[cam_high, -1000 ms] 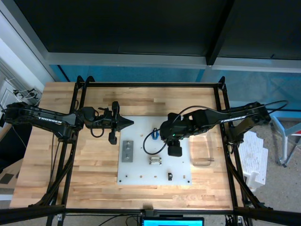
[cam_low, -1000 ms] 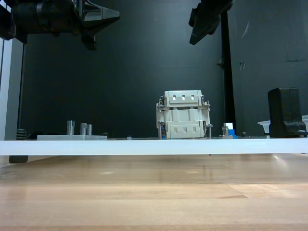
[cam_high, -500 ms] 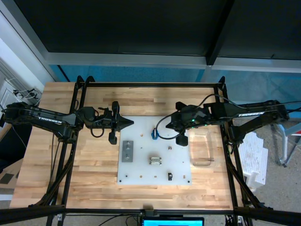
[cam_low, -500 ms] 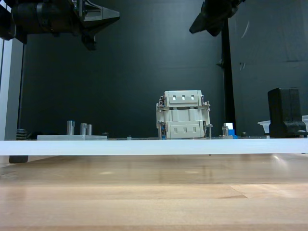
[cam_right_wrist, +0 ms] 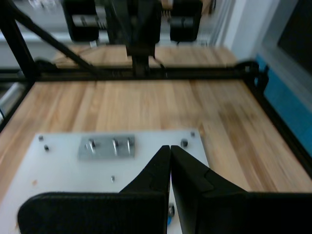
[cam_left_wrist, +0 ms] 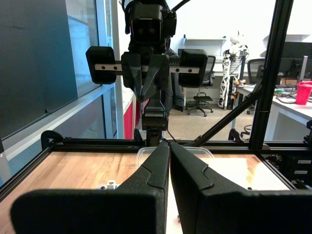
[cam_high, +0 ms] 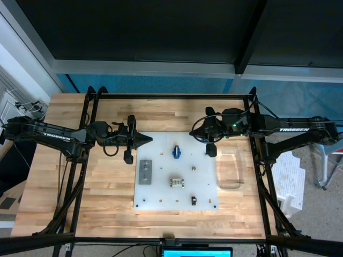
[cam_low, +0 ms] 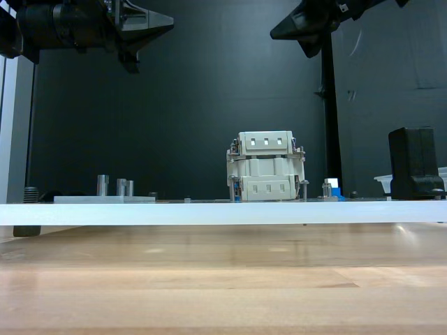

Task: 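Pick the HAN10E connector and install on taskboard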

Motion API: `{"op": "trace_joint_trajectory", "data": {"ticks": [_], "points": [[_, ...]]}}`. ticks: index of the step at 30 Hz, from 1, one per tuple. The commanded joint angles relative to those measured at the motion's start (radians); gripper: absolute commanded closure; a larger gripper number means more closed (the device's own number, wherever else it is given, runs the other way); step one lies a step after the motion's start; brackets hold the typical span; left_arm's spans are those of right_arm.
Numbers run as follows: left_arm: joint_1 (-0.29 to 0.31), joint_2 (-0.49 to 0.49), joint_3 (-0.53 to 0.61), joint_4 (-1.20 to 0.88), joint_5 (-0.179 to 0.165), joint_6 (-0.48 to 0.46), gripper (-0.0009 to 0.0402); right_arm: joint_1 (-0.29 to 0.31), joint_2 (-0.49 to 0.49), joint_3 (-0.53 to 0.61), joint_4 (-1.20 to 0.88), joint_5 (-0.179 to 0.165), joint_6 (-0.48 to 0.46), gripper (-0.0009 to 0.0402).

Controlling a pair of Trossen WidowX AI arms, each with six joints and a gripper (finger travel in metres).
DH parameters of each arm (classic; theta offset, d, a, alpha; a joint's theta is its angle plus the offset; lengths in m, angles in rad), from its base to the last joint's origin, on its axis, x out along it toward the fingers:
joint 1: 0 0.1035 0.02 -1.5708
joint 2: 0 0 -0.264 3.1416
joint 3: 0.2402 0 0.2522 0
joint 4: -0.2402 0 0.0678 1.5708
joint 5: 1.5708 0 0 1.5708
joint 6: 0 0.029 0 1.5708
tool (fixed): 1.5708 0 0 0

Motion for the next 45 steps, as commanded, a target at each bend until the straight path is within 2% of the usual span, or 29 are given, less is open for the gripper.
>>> {"op": "trace_joint_trajectory", "data": {"ticks": [1,13,21,34,39,45], "points": [[0.000,0.000,0.000,0.000,0.000,0.000,0.0392,-0.015,-0.010,-0.055,0.117,-0.071,0.001,0.0393],[0.000,0.000,0.000,0.000,0.000,0.000,0.0392,-0.028,-0.030,-0.203,0.399,-0.074,0.014,0.0393],[0.000,0.000,0.000,0.000,0.000,0.000,0.0392,-0.029,-0.066,-0.294,0.531,-0.059,0.078,0.0393],[0.000,0.000,0.000,0.000,0.000,0.000,0.0392,-0.029,-0.151,-0.394,0.585,-0.058,0.117,0.0393],[0.000,0.000,0.000,0.000,0.000,0.000,0.0392,-0.029,-0.153,-0.429,0.664,-0.058,0.141,0.0393],[0.000,0.000,0.000,0.000,0.000,0.000,0.0392,-0.029,-0.151,-0.429,0.661,-0.061,0.139,0.0393]]}}
